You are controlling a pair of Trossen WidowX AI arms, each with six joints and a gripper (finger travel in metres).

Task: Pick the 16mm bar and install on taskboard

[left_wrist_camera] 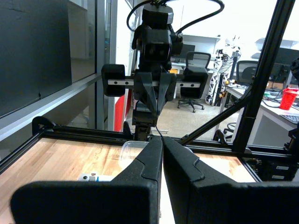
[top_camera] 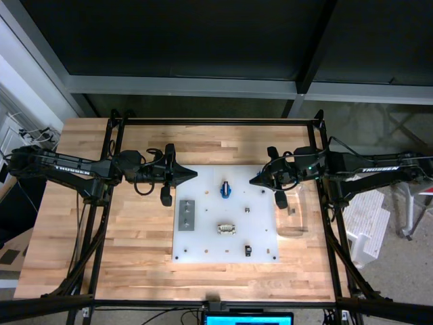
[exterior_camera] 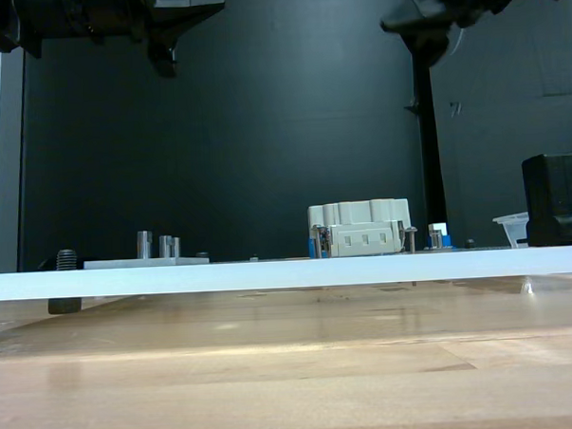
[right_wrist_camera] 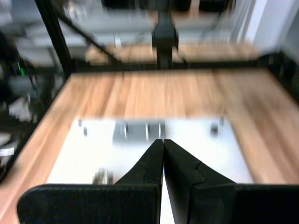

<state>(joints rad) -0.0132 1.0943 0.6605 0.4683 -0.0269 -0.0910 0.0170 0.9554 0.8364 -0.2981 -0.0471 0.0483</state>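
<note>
High view, left tool (top_camera: 192, 175), right tool (top_camera: 254, 181), bin (top_camera: 302, 232)

"TROSSEN", apparently, on both arms (top_camera: 71, 170) (top_camera: 375, 169)

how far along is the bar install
Done: nothing visible. In hand: nothing. The left gripper and right gripper hover high over the board, both shut and empty. I cannot tell where the bar is; a small part in the clear tray beside the board may be it. Left: picking and installing.
</note>
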